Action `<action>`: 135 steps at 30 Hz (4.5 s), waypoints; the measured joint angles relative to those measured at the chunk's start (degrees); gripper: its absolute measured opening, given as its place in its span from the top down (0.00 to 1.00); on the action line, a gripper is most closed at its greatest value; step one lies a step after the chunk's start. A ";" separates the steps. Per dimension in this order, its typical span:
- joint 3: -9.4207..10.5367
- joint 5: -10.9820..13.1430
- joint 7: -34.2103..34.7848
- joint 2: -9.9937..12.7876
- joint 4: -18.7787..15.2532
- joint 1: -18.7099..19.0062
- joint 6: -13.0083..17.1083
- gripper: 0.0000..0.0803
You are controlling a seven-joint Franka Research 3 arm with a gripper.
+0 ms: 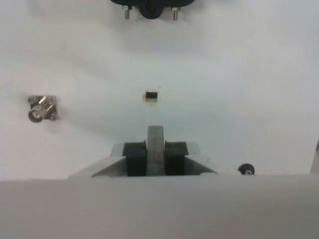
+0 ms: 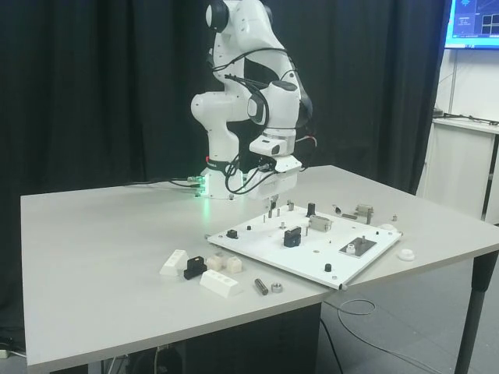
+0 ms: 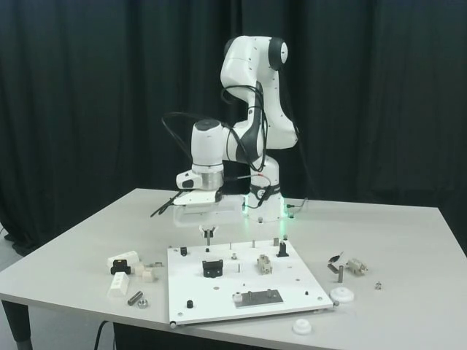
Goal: Place square peg 2.
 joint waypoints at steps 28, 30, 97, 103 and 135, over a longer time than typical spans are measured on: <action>-0.01 0.00 0.78 -0.06 0.26 0.00 0.25 0.91; -0.01 0.00 0.89 -0.06 0.30 0.00 0.30 0.91; 18.03 0.27 28.84 -2.02 4.39 8.97 -5.21 0.91; 21.79 0.32 33.81 -1.79 4.92 9.64 -5.47 0.91; 28.85 -3.74 48.54 12.38 17.40 15.59 -3.58 0.91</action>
